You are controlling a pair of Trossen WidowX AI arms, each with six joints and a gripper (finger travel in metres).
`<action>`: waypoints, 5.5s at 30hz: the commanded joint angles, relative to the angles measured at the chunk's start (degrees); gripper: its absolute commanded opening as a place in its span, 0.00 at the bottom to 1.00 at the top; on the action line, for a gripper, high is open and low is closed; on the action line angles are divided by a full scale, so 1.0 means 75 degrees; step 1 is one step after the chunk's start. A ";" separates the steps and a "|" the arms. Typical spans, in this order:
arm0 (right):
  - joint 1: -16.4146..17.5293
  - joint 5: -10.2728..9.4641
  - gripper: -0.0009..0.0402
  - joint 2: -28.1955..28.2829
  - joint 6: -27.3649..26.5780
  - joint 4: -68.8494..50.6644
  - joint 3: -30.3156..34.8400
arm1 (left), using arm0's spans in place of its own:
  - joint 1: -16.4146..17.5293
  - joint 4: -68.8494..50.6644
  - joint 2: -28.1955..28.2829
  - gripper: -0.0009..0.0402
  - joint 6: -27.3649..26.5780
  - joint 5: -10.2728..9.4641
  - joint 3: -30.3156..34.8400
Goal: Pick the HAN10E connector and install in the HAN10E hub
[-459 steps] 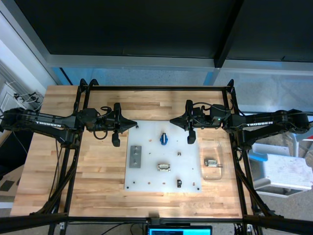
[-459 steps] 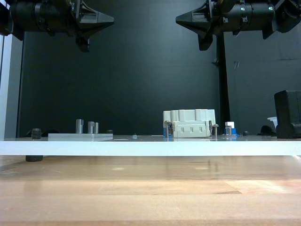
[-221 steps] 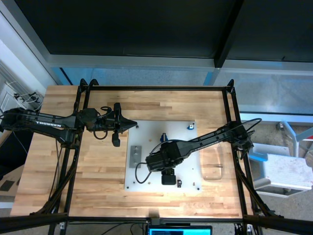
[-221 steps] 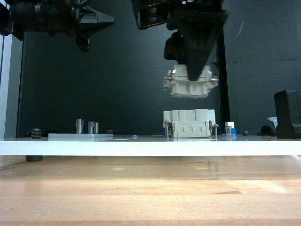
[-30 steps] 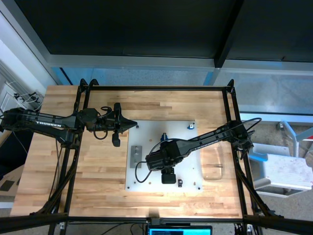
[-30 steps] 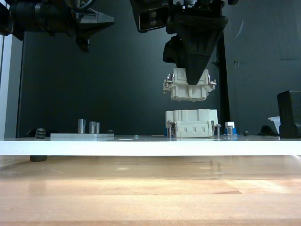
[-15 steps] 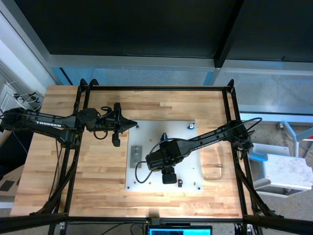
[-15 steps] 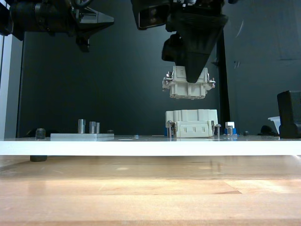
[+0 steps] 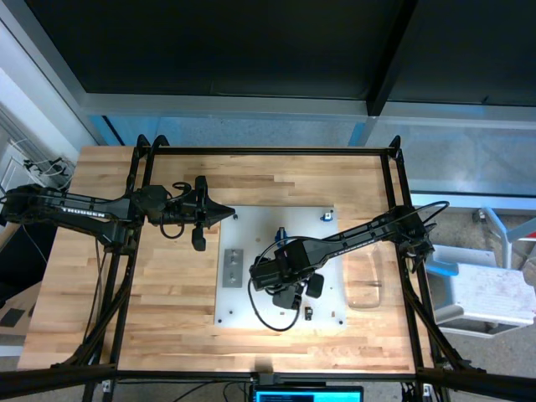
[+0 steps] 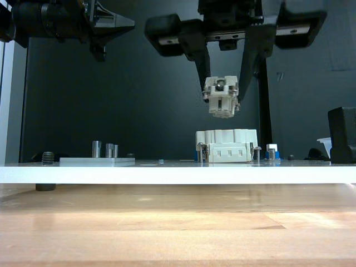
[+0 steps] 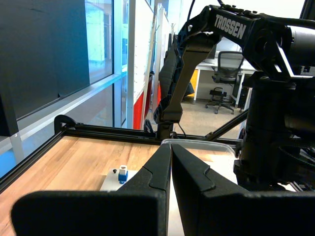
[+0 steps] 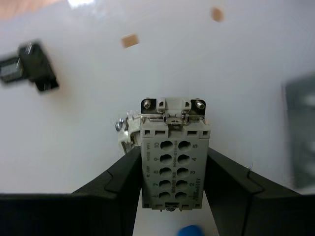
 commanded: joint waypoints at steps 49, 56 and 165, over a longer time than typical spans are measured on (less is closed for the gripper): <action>-0.0015 -0.0073 0.04 -0.0003 -1.2630 -0.0210 0.0003 | 0.0003 0.0003 0.0000 0.02 0.0000 0.0003 0.0000; -0.0012 -0.0268 0.04 0.0052 -1.3181 -0.0376 0.0236 | 0.0003 0.0003 0.0000 0.02 0.0000 0.0003 0.0000; 0.0041 -0.0283 0.04 0.1373 -1.3831 -0.1338 0.1524 | 0.0003 0.0000 0.0000 0.02 0.0000 0.0003 0.0000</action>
